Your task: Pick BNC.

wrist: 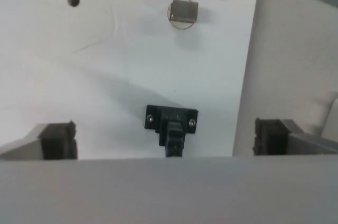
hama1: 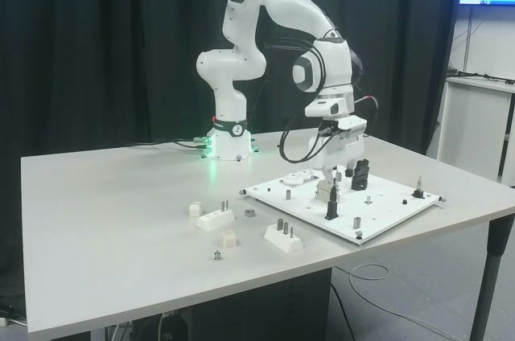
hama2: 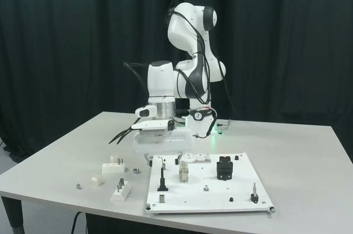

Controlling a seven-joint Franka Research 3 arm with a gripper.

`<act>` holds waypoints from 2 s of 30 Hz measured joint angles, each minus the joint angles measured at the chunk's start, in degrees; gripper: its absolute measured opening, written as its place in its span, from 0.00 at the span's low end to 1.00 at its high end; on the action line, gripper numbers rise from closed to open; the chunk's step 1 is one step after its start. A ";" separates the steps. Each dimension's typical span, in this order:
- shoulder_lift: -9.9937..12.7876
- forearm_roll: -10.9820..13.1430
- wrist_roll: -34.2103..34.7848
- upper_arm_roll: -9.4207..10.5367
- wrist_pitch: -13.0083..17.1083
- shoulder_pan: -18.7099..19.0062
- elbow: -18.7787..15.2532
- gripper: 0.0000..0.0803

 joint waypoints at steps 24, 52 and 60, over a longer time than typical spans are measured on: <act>-0.62 -0.37 0.76 0.03 -7.56 0.26 4.19 1.00; -1.31 -1.66 -3.20 -1.14 -13.49 -0.81 8.91 1.00; -1.40 -1.66 -3.32 -1.18 -14.83 -0.98 9.87 1.00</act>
